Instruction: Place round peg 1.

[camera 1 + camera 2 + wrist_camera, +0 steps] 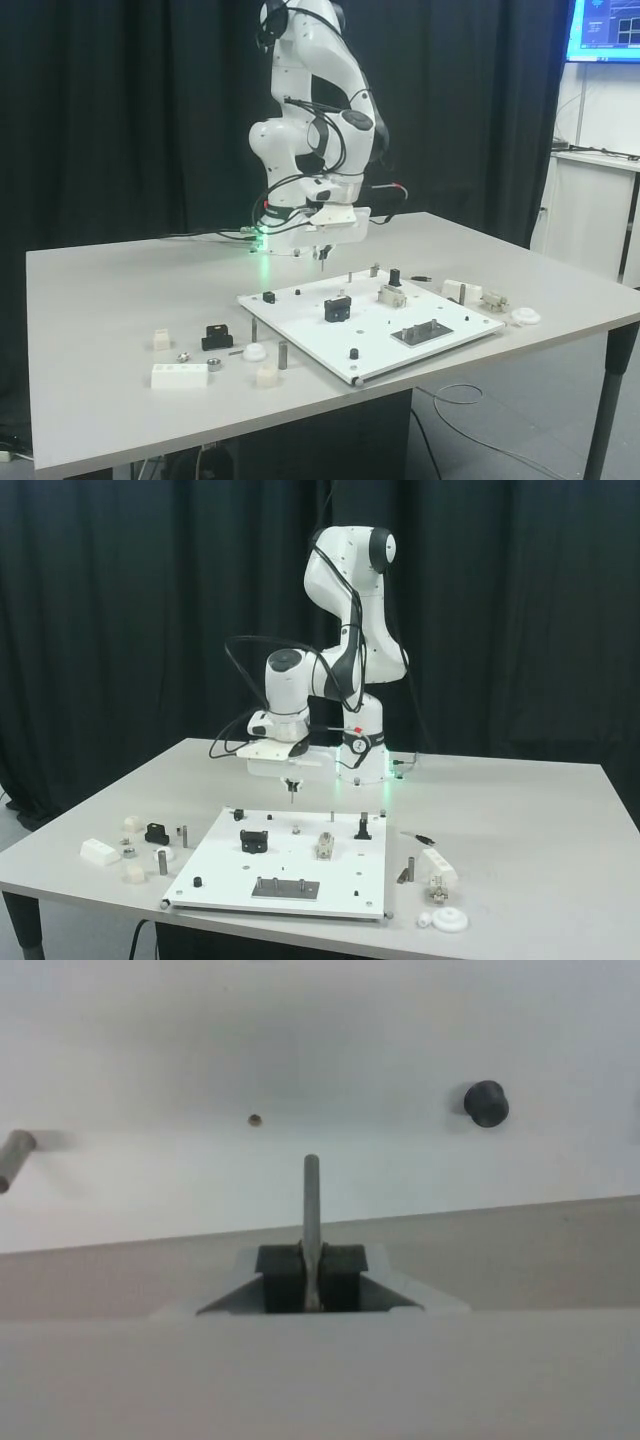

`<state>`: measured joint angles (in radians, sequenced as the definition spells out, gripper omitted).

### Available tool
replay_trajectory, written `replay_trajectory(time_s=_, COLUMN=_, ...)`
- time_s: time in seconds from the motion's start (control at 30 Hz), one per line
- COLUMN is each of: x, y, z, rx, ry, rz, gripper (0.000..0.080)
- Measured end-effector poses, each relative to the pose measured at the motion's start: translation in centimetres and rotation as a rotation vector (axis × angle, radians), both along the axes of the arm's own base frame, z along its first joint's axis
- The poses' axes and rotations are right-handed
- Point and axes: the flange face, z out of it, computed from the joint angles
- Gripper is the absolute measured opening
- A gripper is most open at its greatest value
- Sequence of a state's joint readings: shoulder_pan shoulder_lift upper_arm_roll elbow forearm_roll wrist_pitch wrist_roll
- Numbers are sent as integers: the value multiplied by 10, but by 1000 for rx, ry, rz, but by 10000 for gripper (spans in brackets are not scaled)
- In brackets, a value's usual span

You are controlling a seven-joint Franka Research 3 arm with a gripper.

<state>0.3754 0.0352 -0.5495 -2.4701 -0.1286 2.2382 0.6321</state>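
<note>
Gripper (311, 1278) hung above the white board (300, 865), near the board's far edge, toward the arm's base. Jaws were pinched narrow on round peg 1 (311, 1200), a thin grey pin standing upright between the black fingertips (283, 1265), its free end pointing down at the board. Peg clear of the surface, not touching. In the wrist view a small hole (254, 1119) lay in the board just beyond the peg's tip; a black knob (486, 1102) stood off to one side of it. White arm (310, 110) folded over the grey tabletop (110, 290). Loose parts lay along the tabletop beside the board.
</note>
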Motion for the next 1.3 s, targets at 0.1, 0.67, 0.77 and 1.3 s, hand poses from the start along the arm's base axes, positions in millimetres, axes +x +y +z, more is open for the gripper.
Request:
replay_trajectory(time_s=0.1, x=2, y=0, z=1, rx=-1, ry=-5, rz=0, gripper=35)
replay_trajectory(time_s=0.67, x=17, y=-20, z=19, rx=-44, ry=-58, rz=13, gripper=35)
replay_trajectory(time_s=0.77, x=21, y=-30, z=24, rx=-62, ry=-78, rz=14, gripper=35)
replay_trajectory(time_s=1.3, x=35, y=-114, z=38, rx=-123, ry=-185, rz=43, gripper=35)
